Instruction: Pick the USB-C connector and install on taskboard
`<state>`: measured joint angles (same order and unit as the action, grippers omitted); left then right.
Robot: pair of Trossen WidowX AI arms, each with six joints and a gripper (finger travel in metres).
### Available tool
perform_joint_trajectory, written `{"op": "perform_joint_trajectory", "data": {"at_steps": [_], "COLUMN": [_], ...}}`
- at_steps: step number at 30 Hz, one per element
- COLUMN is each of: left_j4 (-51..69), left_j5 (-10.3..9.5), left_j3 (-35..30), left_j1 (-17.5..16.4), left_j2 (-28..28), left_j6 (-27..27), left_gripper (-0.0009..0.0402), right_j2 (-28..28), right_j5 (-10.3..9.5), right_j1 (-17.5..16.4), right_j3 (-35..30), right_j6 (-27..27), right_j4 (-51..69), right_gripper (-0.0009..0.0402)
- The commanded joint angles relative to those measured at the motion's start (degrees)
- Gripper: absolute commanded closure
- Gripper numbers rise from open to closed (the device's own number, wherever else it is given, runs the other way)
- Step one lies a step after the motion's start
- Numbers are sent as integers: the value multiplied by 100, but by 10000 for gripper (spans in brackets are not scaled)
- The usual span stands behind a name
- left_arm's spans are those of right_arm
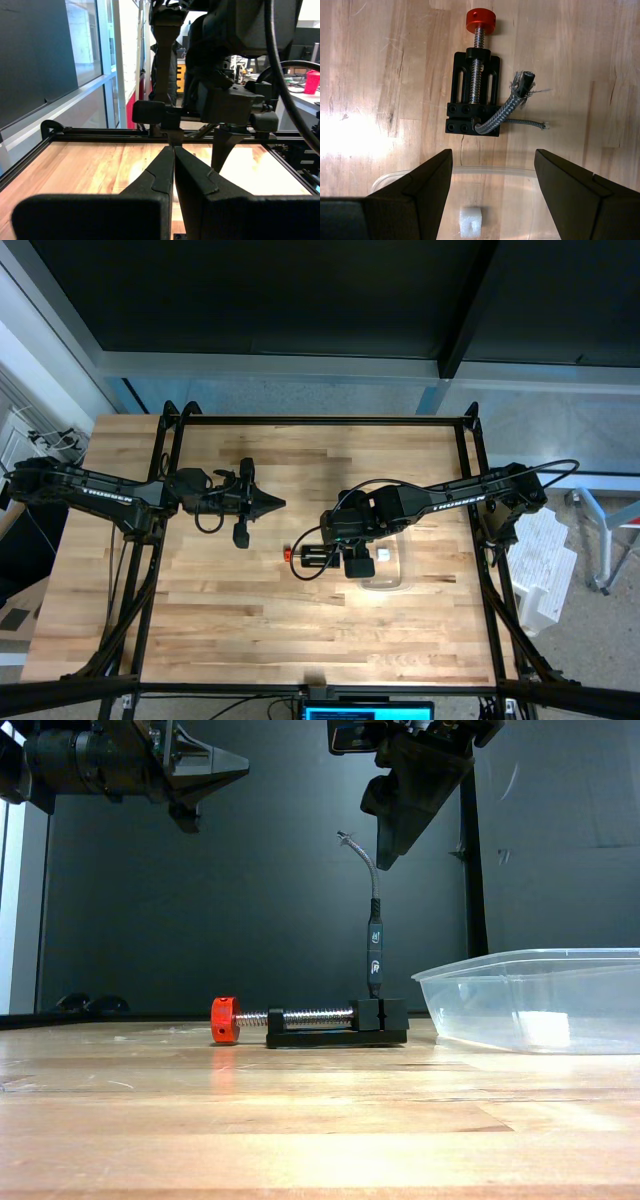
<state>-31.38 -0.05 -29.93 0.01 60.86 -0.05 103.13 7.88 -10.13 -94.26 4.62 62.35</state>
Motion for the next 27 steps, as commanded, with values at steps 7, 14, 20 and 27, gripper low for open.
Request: {"op": "perform_joint_trajectory", "data": {"at_steps": [7,14,20,27], "left_j4": [-2,0,2,2], "left_j5": [2,2,2,2], "left_j3": [-2,-2,-2,-2], "left_j1": [-2,0,0,-2], "left_j2": [0,0,0,0], "left_j6": [2,2,2,2], "left_gripper": [393,393,393,393], "right_j2": [-444,-1464,-2411,-3338], "right_j5": [-192,-190,-188,-184], "right_j1": [50,247,424,472], "right_j3": [175,1200,2339,3545], "right_j6": [-173,-195,-205,-195], "right_j4": [-232,-1438,-2879,-4708], "right_gripper": [240,361,382,393]}}
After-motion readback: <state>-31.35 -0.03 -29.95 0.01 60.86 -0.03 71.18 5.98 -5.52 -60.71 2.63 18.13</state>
